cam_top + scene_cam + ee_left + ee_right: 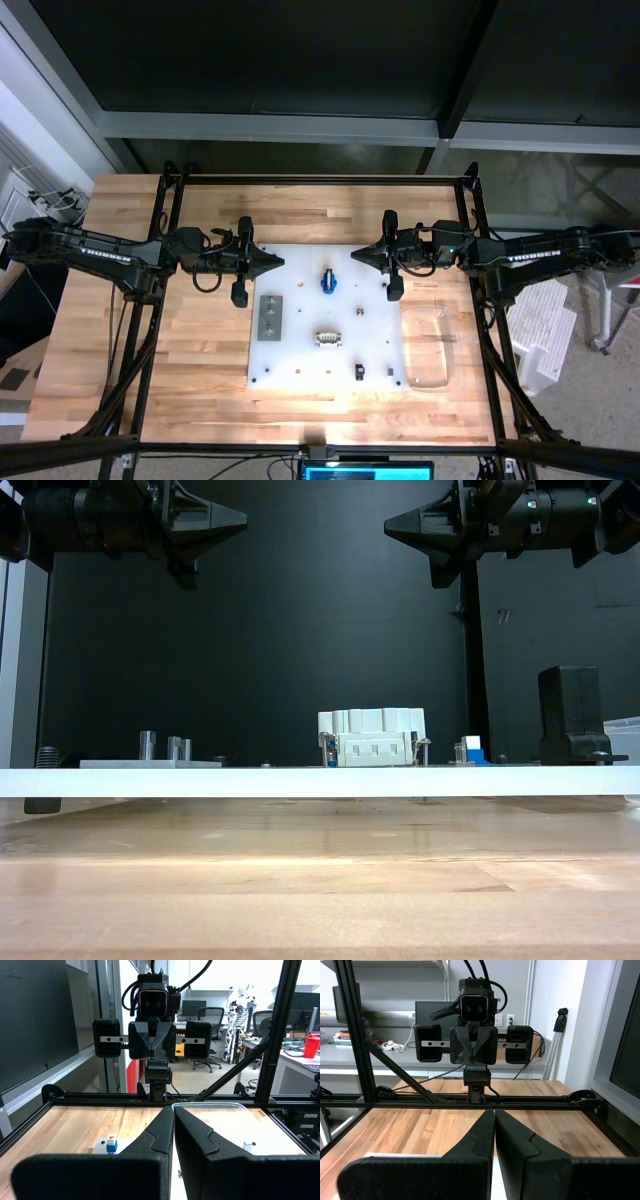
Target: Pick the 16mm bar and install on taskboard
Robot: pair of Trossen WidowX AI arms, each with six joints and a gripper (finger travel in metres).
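The taskboard (300, 350) is a white panel in the middle of the table, seen edge-on in the low view as the taskboard (300, 780). The 16mm bar does not show in any view. My left gripper (279, 262) hovers shut over the board's far left corner, high above it (240, 520), holding nothing. Opposite it, my right gripper (356, 256) hangs shut over the far right part, equally high (392, 525). The two tips face each other. In each wrist view my own fingers (165, 1125) (487, 1127) are pressed together and empty.
On the board sit a grey metal block (270, 316), a blue part (329, 281), a white connector (329, 341) and a small black connector (360, 373). A clear plastic tray (430, 345) lies right of the board. A black frame (320, 180) rings the table.
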